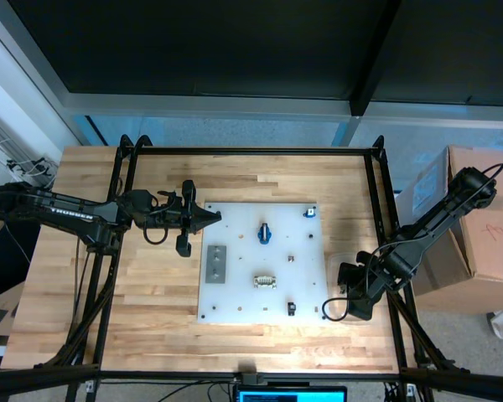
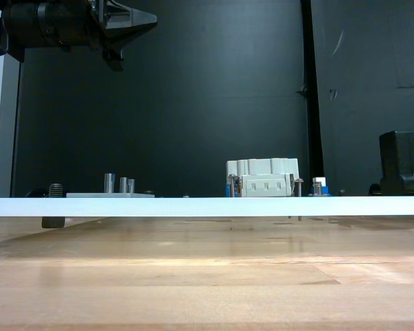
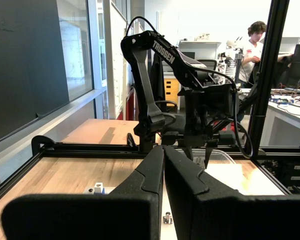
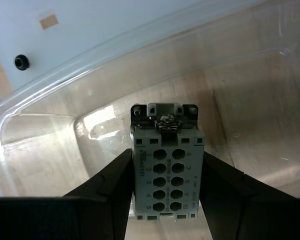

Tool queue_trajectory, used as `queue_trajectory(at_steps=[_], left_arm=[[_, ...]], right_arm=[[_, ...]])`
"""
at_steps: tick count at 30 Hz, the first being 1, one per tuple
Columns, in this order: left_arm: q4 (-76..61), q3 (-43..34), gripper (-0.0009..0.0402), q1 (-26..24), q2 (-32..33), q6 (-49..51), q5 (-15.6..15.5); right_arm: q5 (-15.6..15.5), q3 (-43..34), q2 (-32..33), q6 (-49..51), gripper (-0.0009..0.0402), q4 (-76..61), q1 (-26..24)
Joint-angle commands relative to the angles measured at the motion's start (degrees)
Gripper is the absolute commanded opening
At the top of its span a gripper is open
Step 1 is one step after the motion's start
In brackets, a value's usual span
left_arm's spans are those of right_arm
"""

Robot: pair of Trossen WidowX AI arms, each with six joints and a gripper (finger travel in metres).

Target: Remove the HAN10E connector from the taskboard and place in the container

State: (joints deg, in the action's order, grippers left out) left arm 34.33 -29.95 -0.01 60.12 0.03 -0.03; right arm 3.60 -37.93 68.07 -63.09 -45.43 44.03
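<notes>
1. right gripper point(image 4: 167, 160): fingers part-open and clamped on both long sides of the han10e connector point(image 4: 167, 150). in high view it sits just off the taskboard's right edge point(image 1: 358, 306).
2. han10e connector: held, clear of the board, inside the outline of the container point(image 4: 250, 100). face w/ ten numbered holes in two rows is toward the wrist cam; screw bracket end points away from the fingers. contact w/ container floor: cannot tell.
3. container: clear plastic tub, just beside the right edge of the taskboard point(image 1: 235, 251); faint in high view point(image 1: 342, 261). its rim runs alongside the white board edge point(image 4: 115, 20), near a black nut point(image 4: 21, 62).
4. left gripper point(image 1: 214, 216): at the board's far-left corner, pointing inward toward the right. fingers pressed together, nothing btw them point(image 3: 163, 150). low view shows it well above board level point(image 2: 150, 23).
5. on the board: beige housing point(image 1: 267, 281) near the middle, upright in low view point(image 2: 262, 178); blue part point(image 1: 264, 233) beyond it; grey plate point(image 1: 215, 262) near the left edge, w/ small pegs standing on it point(image 2: 121, 184).
6. background, left wrist view: person point(image 3: 255, 45) standing beyond the right arm point(image 3: 155, 65).
</notes>
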Motion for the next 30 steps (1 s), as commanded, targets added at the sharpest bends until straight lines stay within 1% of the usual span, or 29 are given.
queue_trajectory(at_steps=[1, 4, 15, 18, 20, 25, 30], left_arm=[[0.0, 0.0, 0.0000, 0.0, 0.0, 0.0, 0.0], [0.0, 0.0, 0.0000, 0.0, 0.0, 0.0, 0.0], [0.0, 0.0, 0.0000, 0.0, 0.0, 0.0, 0.0], [0.0, 0.0, 0.0000, 0.0, 0.0, 0.0, 0.0], [0.0, 0.0, 0.0000, 0.0, 0.0, 0.0, 0.0], [0.0, 0.0, 0.0000, 0.0, 0.0, 0.0, 0.0], [0.0, 0.0, 0.0000, 0.0, 0.0, 0.0, 0.0]], right_arm=[[1.3, 0.7, 0.1, -0.8, 0.0023, 0.0, 0.0], [2.4, 1.6, 0.1, -1.1, 0.0023, 0.2, 0.1], [2.4, 3.8, 0.1, -1.1, 0.0023, 2.6, 0.1], [1.7, 3.7, 0.0, -1.2, 0.0023, 2.6, 0.1], [0.6, 3.0, 0.0, -1.2, 0.0023, 2.1, 0.1], [0.9, -0.2, 0.0, -1.0, 0.0023, 0.1, 0.1], [0.9, -3.1, 0.0, -1.0, 0.0023, -4.7, 0.1]])
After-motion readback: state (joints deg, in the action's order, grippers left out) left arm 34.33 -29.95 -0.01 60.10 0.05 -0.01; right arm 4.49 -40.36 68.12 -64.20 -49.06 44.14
